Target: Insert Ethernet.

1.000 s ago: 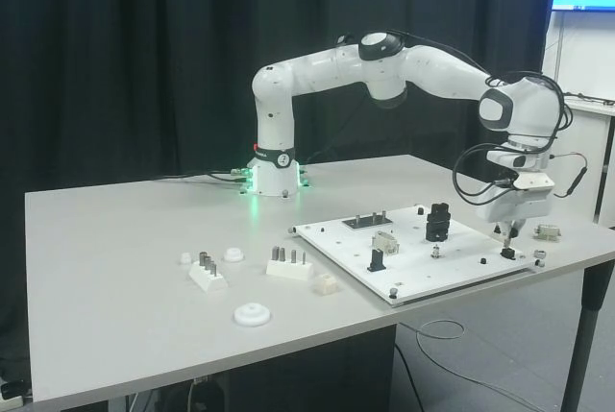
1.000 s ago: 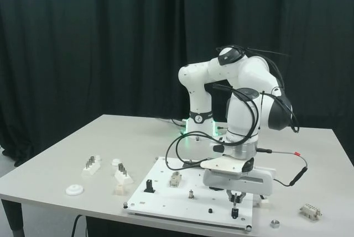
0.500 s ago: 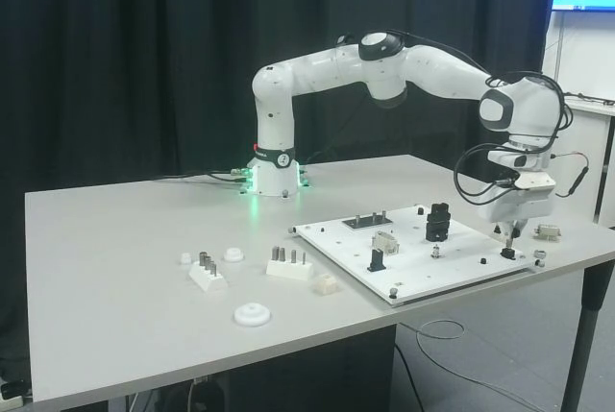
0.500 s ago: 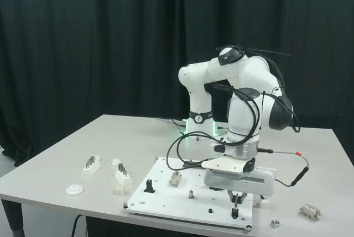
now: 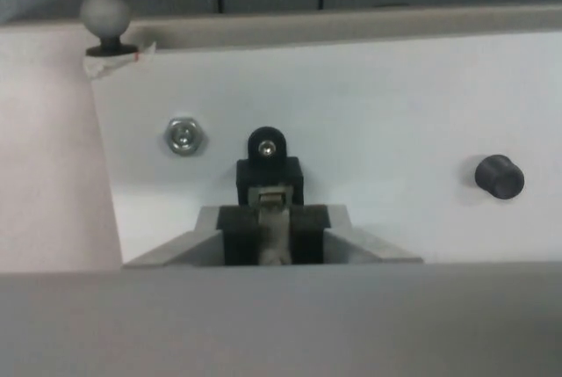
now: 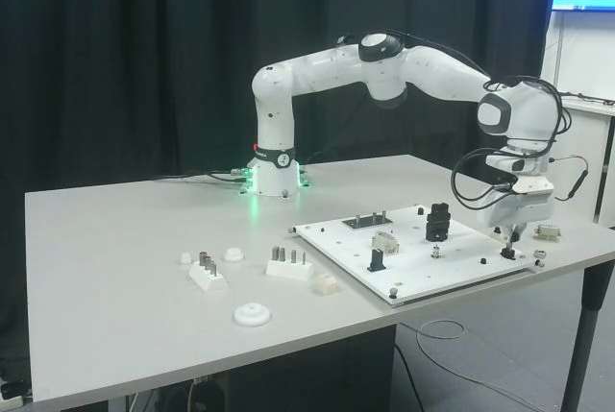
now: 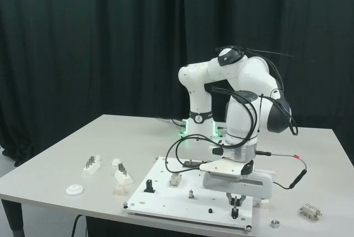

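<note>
Ethernet plug, half hidden, is pinched by the claw above the black socket.

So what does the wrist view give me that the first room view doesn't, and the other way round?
Only the wrist view shows the plug between the fingertips, sitting right at the black socket block, with a hex nut and a black knob beside it. Only the first room view shows the whole white arm, its green-lit base and the loose white parts on the grey table. Both show the white board and the gripper low over its corner.
</note>
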